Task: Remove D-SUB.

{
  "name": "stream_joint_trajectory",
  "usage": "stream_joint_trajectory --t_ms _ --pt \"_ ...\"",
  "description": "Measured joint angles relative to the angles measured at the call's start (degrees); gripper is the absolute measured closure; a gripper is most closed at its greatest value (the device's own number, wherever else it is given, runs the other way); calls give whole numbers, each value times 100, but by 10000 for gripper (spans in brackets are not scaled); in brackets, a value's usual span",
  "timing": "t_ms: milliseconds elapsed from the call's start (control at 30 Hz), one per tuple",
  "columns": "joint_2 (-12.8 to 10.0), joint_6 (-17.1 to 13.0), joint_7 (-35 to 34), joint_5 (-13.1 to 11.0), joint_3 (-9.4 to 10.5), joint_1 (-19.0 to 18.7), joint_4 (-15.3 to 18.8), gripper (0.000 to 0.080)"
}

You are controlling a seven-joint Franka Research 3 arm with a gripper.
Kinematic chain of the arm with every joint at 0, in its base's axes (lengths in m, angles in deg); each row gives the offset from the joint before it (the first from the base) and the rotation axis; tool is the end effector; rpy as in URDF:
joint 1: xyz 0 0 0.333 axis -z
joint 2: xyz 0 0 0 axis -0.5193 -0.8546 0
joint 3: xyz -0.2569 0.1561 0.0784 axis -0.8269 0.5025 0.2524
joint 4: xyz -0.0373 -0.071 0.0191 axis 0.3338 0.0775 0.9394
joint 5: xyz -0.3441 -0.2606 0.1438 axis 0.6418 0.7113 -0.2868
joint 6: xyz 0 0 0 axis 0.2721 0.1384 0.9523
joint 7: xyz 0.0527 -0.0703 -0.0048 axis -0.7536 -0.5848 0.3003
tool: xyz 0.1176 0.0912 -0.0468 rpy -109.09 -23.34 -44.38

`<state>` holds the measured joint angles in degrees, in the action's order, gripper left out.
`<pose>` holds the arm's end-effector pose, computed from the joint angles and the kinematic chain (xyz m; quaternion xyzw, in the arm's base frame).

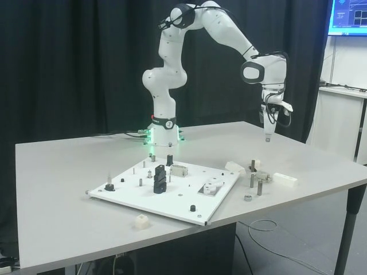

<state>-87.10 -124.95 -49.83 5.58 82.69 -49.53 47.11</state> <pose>0.5521 0.2562 0.2098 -0.9996 -0.0267 0.0022 0.0079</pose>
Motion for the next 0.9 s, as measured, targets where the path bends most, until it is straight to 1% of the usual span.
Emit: stream_joint_trajectory --t_ms 300,467,667,900 --pt "-8 0 0 4 -79 0 -34 3" --pt "-7 1 1 54 -194 0 -77 3" --pt "-7 64 13 308 -446 8 -145 3" --pt "-4 273 193 616 -753 122 -279 3"
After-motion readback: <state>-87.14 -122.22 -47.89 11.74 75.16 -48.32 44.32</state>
